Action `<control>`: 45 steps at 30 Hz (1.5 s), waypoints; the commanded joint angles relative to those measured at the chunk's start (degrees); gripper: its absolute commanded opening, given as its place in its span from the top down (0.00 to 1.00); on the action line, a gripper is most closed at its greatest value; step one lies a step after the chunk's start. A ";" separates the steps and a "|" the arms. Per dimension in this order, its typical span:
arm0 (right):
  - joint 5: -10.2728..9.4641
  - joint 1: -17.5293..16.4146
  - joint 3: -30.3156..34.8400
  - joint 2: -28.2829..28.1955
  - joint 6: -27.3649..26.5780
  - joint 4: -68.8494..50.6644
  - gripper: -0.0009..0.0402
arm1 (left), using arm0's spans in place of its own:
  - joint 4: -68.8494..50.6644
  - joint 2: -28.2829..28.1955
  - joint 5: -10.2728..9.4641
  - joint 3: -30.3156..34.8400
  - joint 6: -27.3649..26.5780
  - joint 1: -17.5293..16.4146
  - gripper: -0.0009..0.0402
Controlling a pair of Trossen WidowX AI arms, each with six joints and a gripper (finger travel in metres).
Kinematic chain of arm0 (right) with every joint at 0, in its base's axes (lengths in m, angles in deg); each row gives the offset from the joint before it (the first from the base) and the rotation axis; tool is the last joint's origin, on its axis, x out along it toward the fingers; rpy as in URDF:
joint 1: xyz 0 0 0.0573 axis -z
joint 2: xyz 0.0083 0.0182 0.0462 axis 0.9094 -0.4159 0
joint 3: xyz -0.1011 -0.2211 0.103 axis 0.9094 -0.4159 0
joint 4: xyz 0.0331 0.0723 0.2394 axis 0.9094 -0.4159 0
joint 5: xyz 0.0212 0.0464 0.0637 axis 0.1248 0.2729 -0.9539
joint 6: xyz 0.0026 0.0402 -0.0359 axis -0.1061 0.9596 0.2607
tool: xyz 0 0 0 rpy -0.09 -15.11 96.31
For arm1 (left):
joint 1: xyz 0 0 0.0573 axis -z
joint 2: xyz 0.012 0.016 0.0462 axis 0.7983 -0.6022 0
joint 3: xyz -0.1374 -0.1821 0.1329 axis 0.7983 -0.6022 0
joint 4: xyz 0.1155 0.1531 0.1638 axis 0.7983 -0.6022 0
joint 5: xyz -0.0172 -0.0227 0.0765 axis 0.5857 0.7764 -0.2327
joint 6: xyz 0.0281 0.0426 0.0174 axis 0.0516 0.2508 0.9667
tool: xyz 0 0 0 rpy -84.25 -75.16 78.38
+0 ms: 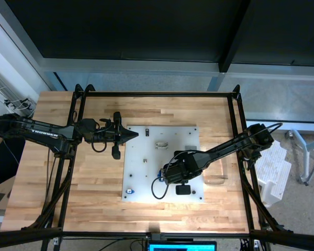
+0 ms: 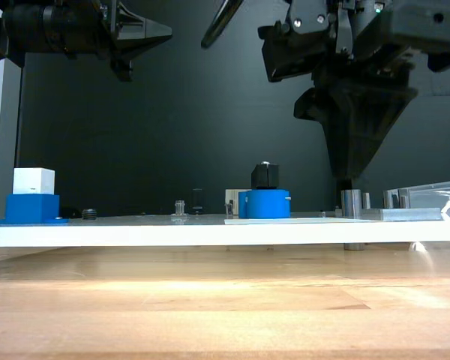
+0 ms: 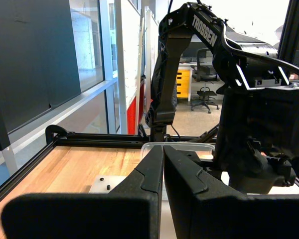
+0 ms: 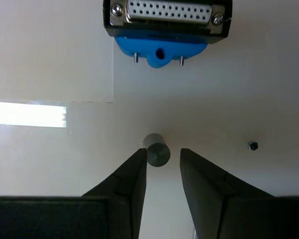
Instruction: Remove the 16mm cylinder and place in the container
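High view, wooden table, both grippers above

Right gripper above 16mm cylinder; container right of board; left gripper at board's left edge.

1. "TROSSEN", white capitals, on the upper link of the right arm, read from the left wrist view. Its right gripper hangs low over the white board.
2. "TROSSEN", small white capitals, along the left arm, high view. Its left gripper is held high at the board's left edge.
3. Screen at the near edge of the bench: content too small to read.
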 commanded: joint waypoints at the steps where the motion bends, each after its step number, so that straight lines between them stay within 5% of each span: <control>1: 0.02 -0.04 0.00 -0.26 0.02 0.15 0.81 | 0.00 -0.02 0.00 0.02 0.00 -0.02 0.98; 14: 0.15 -0.04 -1.09 -0.52 0.00 2.16 0.98 | 0.00 -0.02 0.00 0.02 0.00 -0.02 0.98; 45: 0.11 0.00 -2.64 -0.52 0.68 4.44 0.98 | 0.00 -0.02 0.00 0.02 0.00 0.00 0.98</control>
